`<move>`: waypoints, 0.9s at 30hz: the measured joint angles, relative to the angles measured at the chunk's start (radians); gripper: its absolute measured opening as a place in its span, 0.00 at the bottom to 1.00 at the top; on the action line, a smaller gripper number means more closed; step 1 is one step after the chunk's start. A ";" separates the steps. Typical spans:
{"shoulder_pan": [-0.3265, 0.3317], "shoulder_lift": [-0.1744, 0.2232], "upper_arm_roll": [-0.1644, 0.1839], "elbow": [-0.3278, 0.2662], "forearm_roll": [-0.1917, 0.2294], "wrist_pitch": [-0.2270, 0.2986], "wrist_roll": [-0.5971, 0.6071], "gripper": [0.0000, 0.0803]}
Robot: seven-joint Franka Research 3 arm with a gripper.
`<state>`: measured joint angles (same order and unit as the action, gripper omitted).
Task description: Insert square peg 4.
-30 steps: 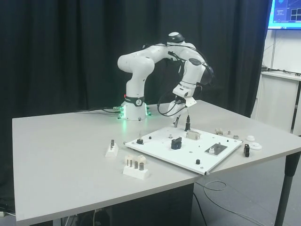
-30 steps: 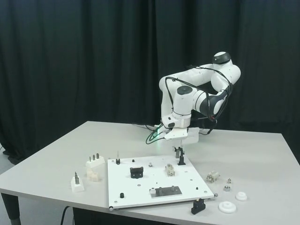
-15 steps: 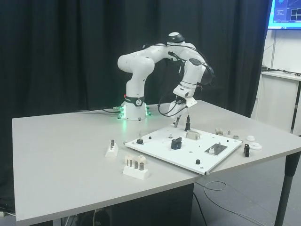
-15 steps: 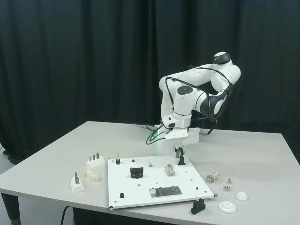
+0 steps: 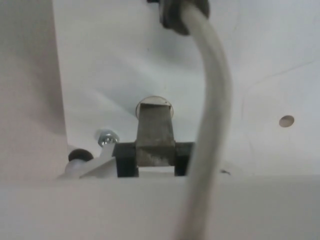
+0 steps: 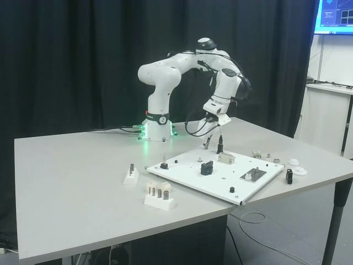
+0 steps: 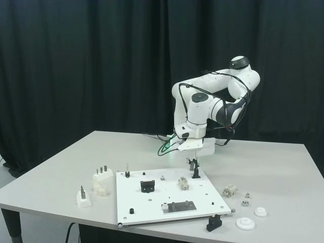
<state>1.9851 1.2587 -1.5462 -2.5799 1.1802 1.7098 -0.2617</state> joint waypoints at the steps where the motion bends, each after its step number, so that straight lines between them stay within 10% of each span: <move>1: 0.000 0.000 0.000 0.000 -0.002 -0.001 0.000 0.19; 27: 0.001 0.000 -0.004 -0.003 -0.026 -0.018 0.005 0.19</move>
<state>1.9865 1.2587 -1.5503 -2.5824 1.1546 1.6916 -0.2572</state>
